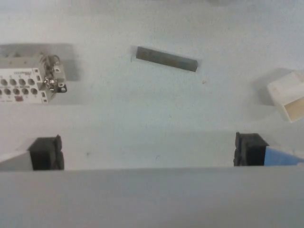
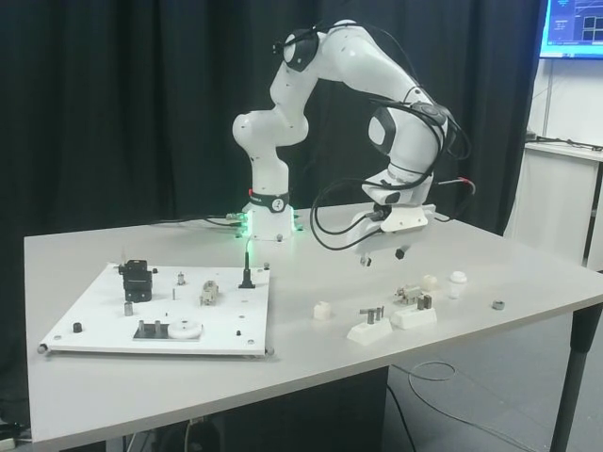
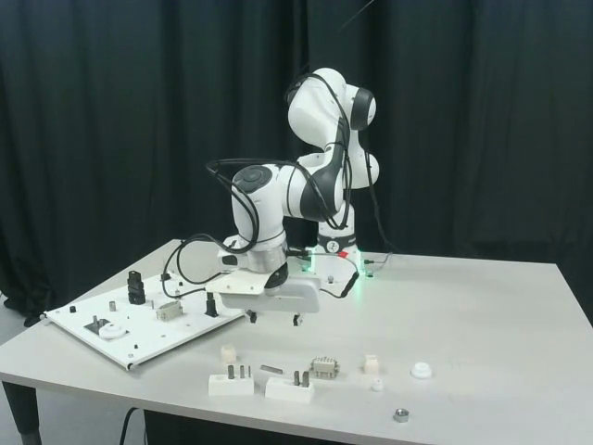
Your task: Pick waterproof.
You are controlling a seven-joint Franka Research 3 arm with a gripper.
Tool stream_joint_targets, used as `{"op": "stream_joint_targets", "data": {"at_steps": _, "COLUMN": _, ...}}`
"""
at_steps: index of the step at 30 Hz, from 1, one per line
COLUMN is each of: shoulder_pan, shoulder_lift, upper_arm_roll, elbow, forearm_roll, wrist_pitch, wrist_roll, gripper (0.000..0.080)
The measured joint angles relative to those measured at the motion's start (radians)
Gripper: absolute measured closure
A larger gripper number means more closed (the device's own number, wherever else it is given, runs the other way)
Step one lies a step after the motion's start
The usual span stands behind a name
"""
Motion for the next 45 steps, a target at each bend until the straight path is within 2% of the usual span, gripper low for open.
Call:
{"op": "stream_joint_targets", "data": {"at_steps": 20, "shoulder_pan": -0.004, "shoulder_lift": -0.001, "upper_arm_roll": 0.003, "elbow": 0.004, "forearm_roll": 0.001, "wrist_pitch": 0.0, "wrist_roll": 0.002, "gripper": 0.0003}}
{"op": "stream_joint_targets", "data": {"at_steps": 45, "shoulder_pan": 0.001, "shoulder_lift": -0.019, "upper_arm_roll": 0.058, "elbow": 0.018, "forearm_roll": 0.002, "wrist_pitch": -0.014, "wrist_roll": 0.068, "gripper": 0.0003}}
